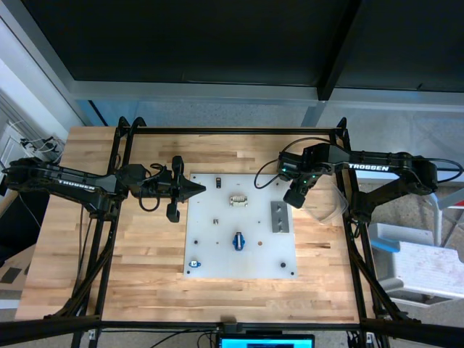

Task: Pick the 16mm cylinder and place it in the container

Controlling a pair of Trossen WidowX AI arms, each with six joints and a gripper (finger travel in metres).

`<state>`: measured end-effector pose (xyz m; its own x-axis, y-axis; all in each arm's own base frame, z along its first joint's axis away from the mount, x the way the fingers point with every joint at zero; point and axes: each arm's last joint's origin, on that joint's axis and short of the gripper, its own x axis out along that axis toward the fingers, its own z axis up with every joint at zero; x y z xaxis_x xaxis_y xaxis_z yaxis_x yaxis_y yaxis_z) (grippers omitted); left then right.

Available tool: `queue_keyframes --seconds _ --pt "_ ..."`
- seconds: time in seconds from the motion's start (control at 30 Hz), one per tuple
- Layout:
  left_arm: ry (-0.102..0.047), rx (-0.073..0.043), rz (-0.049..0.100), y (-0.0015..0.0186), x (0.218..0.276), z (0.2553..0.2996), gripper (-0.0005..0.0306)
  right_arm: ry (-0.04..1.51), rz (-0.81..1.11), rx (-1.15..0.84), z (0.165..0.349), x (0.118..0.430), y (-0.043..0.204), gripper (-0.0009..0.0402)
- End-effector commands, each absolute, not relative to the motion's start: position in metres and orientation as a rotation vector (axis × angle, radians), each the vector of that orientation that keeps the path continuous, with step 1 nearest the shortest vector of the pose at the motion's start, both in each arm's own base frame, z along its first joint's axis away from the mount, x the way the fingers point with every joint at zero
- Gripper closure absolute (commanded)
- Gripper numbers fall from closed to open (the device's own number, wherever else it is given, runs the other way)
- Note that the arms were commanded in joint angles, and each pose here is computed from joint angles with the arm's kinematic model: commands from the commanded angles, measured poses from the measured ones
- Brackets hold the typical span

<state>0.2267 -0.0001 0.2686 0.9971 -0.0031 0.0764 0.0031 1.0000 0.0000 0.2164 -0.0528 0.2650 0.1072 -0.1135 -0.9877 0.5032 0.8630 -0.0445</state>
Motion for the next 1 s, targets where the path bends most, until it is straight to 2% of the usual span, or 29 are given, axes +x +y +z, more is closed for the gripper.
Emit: queue_keyframes --seconds 0.03,0.27,0.6,1.0 --pt "-0.076 0.000 -0.003 -0.0001 0.2269 0.2685 0.0300 1.431 -0.494 0.361 0.255 0.211 -0.059 0.0368" --pt "-0.076 0.000 -0.003 -0.0001 0.2268 0.2686 0.0300 1.496 -0.536 0.401 0.236 0.201 -0.065 0.0368" --pt "-0.076 0.000 -0.003 -0.0001 0.2268 0.2686 0.0300 1.572 -0.501 0.461 0.214 0.191 -0.061 0.0368" --pt "-0.076 0.000 -0.003 0.0000 0.2268 0.2686 0.0300 1.534 -0.507 0.457 0.211 0.193 -0.062 0.0368"
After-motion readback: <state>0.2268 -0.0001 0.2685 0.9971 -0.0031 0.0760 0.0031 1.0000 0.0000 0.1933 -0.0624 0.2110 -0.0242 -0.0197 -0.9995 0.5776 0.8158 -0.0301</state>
